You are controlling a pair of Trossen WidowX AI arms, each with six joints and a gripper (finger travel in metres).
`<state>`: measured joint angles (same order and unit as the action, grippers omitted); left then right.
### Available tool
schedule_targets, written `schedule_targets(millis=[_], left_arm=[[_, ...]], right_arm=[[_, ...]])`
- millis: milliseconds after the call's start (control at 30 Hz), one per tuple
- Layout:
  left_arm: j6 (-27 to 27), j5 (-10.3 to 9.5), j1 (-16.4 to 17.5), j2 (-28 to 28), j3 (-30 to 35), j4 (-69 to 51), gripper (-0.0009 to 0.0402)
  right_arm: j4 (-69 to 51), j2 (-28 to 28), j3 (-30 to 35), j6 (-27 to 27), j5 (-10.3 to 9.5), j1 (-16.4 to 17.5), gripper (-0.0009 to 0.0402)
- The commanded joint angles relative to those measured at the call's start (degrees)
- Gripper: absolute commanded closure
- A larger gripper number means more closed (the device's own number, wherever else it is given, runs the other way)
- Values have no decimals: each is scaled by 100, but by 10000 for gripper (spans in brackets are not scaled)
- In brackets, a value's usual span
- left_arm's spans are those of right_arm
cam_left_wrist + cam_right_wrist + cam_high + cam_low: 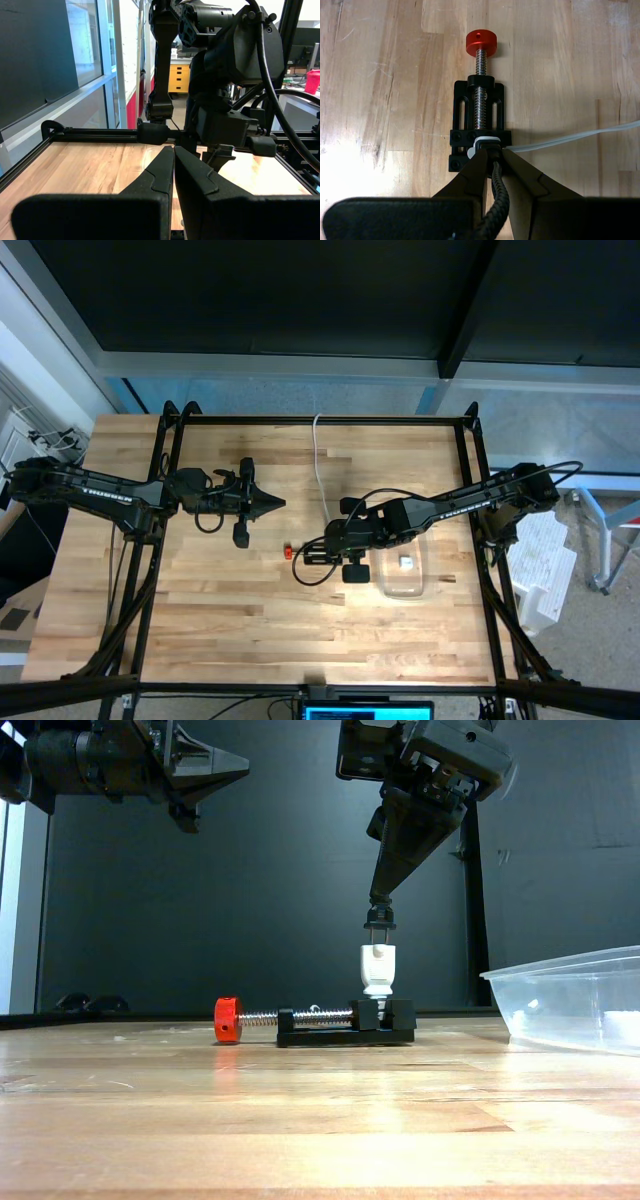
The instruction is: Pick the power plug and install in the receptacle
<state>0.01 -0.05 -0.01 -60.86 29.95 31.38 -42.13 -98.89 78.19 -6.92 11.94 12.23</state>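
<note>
Nearest on the worktop (250,640), a clear tray (560,1005) sits to the right, out of the way. Just beyond it, a small black vise (345,1022) with a red knob (228,1020) clamps the white socket (377,970) upright.

Directly above the socket, the right hand (380,903) is pinched narrow on the tiny black plug (379,916). The prongs point down and their tips are at the socket's top face. I cannot tell whether they have entered the slots.

The risk lies in the push. If the prongs sit slightly off the slots, pressing down would probably jam them on the face. The plug is gripped only at the fingertips, so it could twist or slide up between them. A black braided lead (498,200), apparently the plug's, runs back between the fingers and might tug it askew. Any sideways force could also shift the vise, which seems merely to rest on the wood.

Farther back and to the left, the left hand (240,765) hovers high, closed on nothing and well apart from the vise. The socket's white cord (319,465) runs off toward the far edge.
</note>
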Motion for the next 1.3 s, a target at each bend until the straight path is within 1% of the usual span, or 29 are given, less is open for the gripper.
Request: schedule_targets(millis=[33, 300, 367, 633, 1067, 1300], left_arm=[[0, 2, 0, 0, 0, 0, 393], [-2, 2, 0, 0, 0, 0, 393], [-2, 2, 2, 0, 0, 0, 393], [-2, 2, 2, 0, 0, -2, 393], [-2, 2, 0, 0, 0, 0, 393], [-2, 2, 0, 0, 0, 0, 393]], right_arm=[[20, 0, -13, -4, -4, 0, 393], [103, -90, -35, 22, -24, -4, 393], [131, -118, -39, 37, -103, -11, 393], [149, -162, -96, 31, -98, -37, 393], [476, -136, -481, -35, -105, -37, 393], [699, -4, -734, -74, -98, -37, 393]])
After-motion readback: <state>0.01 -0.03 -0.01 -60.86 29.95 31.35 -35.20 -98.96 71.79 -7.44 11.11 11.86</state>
